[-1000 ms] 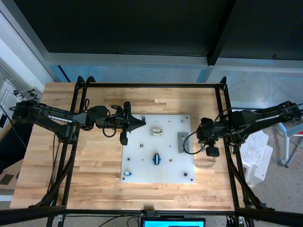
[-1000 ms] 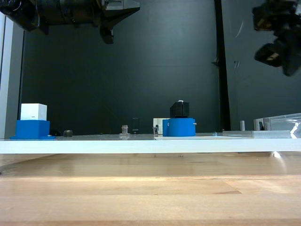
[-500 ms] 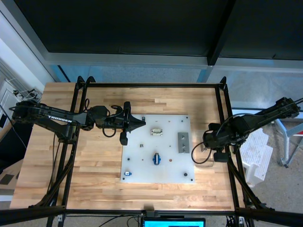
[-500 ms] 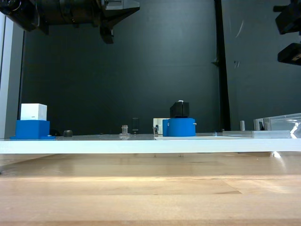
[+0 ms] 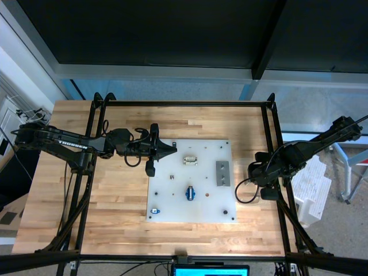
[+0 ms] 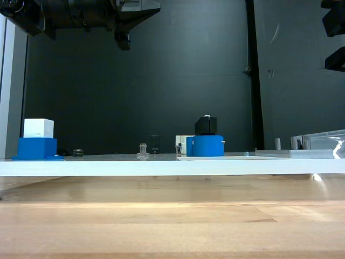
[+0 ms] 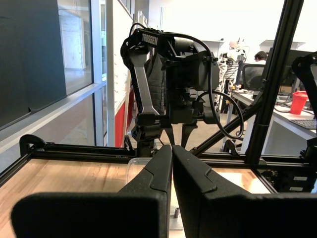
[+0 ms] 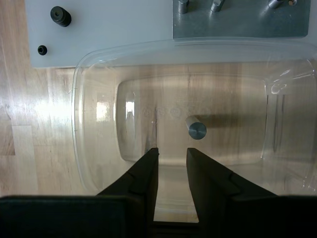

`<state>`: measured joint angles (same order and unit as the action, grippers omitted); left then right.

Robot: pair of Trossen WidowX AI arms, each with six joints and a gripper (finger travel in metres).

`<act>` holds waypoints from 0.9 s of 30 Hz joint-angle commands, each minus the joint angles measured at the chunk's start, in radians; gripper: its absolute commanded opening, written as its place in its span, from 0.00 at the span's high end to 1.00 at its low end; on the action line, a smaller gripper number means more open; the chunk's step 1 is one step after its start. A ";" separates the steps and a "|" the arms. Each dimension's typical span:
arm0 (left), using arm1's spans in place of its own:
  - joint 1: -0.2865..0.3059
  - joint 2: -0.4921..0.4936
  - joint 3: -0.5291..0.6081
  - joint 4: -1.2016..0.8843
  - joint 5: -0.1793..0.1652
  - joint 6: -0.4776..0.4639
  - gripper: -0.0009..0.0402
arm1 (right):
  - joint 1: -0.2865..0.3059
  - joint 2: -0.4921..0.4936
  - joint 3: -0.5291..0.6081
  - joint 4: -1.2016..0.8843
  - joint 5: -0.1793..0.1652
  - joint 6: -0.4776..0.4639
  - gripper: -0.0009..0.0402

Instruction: Pick the 16mm cylinder and install on the taskboard

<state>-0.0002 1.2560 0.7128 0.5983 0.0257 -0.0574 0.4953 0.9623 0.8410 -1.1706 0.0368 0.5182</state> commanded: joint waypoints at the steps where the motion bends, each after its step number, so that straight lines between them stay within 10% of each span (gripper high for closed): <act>1: 0.000 0.000 0.000 0.000 0.000 0.000 0.98 | 0.000 0.001 -0.003 -0.002 0.014 -0.001 0.74; 27: 0.000 0.000 0.000 0.000 0.000 0.000 0.98 | 0.007 0.043 -0.082 -0.011 0.013 0.053 0.50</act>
<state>-0.0002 1.2560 0.7128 0.5987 0.0257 -0.0574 0.5003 1.0008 0.7635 -1.1835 0.0502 0.5713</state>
